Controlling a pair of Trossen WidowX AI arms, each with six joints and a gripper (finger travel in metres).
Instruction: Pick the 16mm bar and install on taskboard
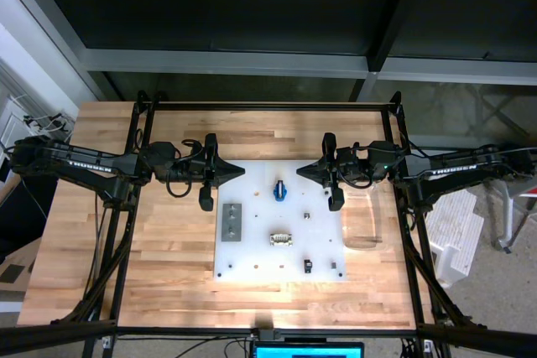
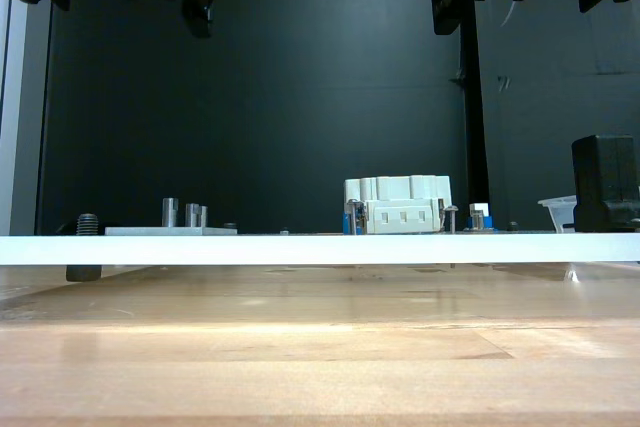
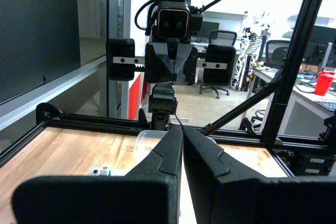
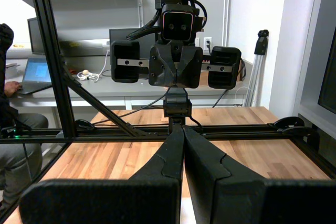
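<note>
Left pincer (image 1: 242, 171), right pincer (image 1: 299, 171) closed, empty; above taskboard (image 1: 252, 249)

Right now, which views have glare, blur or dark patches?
High view: evenly lit, board bright white; left gripper and right gripper, both shut, hover over its far edge. Low view: near table blurred, backdrop black. Left wrist view: background washed out. Bar: cannot tell where.

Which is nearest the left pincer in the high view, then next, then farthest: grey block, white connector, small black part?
1. Grey block, left side of the board, by the left pincer.
2. White connector, board's centre.
3. Small black part, near right.
The right pincer sits opposite.
</note>
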